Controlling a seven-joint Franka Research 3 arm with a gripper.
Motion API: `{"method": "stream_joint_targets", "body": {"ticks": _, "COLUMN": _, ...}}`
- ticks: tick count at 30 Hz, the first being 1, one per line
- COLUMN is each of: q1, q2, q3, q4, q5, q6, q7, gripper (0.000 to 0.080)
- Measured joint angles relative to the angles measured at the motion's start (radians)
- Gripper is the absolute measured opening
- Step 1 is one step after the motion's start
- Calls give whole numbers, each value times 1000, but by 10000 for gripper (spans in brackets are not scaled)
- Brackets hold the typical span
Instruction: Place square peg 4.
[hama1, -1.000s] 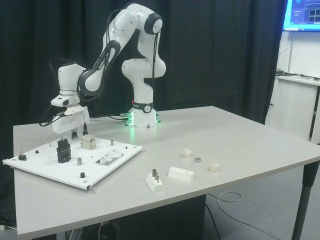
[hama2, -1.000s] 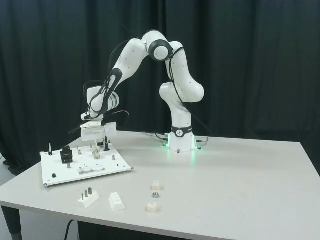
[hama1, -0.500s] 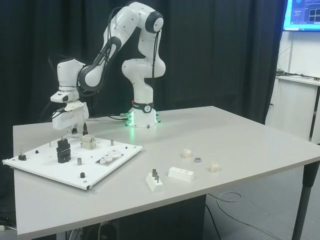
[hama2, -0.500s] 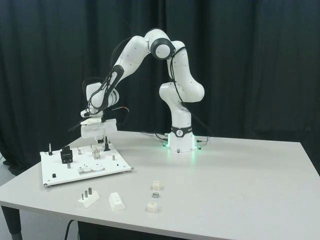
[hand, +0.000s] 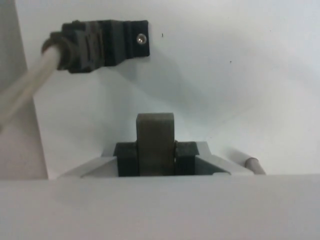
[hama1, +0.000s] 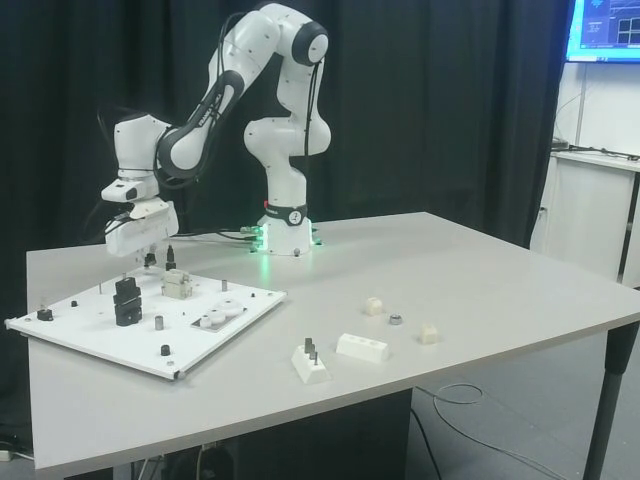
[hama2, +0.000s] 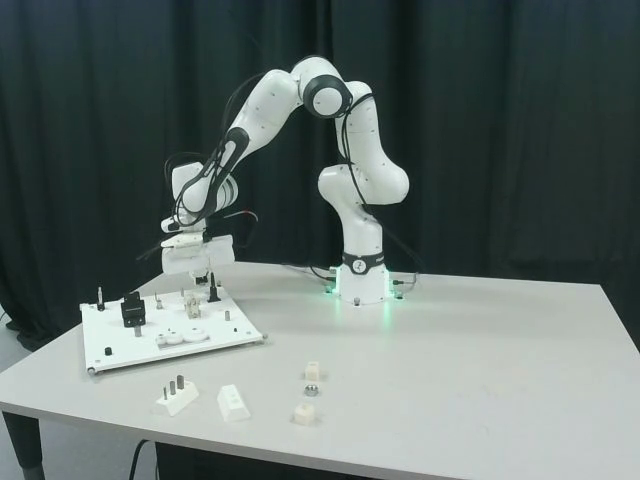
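While above the white board (hama1: 140, 325), pincer (hand: 155, 172) pinching square peg (hand: 155, 142).

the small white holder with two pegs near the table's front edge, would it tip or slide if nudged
The white holder looks wedge-shaped with a broad base, so it would probably slide rather than tip. Being small, it is likely light. Its two upright pegs seem merely slotted in and might wobble.
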Motion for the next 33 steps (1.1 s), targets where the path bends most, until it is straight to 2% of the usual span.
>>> {"method": "stream_joint_targets", "body": {"ticks": 21, "q1": 38, "q2": -14, "q3": -24, "q4": 11, "q5": -8, "q6": -11, "q7": 19, "gripper": 150}}
{"method": "stream_joint_targets", "body": {"ticks": 28, "q1": 78, "q2": -47, "q3": -48, "q4": 36, "q5": -12, "q6": -33, "q7": 50, "gripper": 150}}
{"method": "stream_joint_targets", "body": {"ticks": 33, "q1": 121, "q2": -85, "q3": -75, "q4": 71, "q5": -38, "q6": -72, "q7": 104, "gripper": 150}}
